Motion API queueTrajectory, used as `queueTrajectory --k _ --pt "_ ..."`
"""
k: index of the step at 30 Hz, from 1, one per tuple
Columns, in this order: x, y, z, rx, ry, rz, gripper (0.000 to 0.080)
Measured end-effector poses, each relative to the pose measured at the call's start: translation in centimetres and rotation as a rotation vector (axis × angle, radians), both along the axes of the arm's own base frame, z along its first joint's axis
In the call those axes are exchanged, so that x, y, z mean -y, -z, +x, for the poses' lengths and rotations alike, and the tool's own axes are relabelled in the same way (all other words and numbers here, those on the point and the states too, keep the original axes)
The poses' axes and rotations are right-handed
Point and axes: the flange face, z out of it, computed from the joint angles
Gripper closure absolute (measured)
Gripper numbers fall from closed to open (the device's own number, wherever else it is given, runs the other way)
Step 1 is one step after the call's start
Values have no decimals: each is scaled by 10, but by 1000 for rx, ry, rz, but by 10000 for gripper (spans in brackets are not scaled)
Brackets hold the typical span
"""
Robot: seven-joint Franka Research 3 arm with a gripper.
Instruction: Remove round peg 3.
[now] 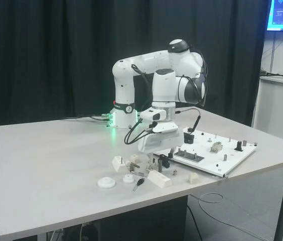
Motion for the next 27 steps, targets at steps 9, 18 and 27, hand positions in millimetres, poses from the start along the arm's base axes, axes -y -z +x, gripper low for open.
queueTrajectory --k 9,18,27 --pt "-4 -16 4 18 -10 -5 3" --pt "-7 -25 6 27 -17 -9 3" --pt "-8 -27 7 25 -61 -18 3"
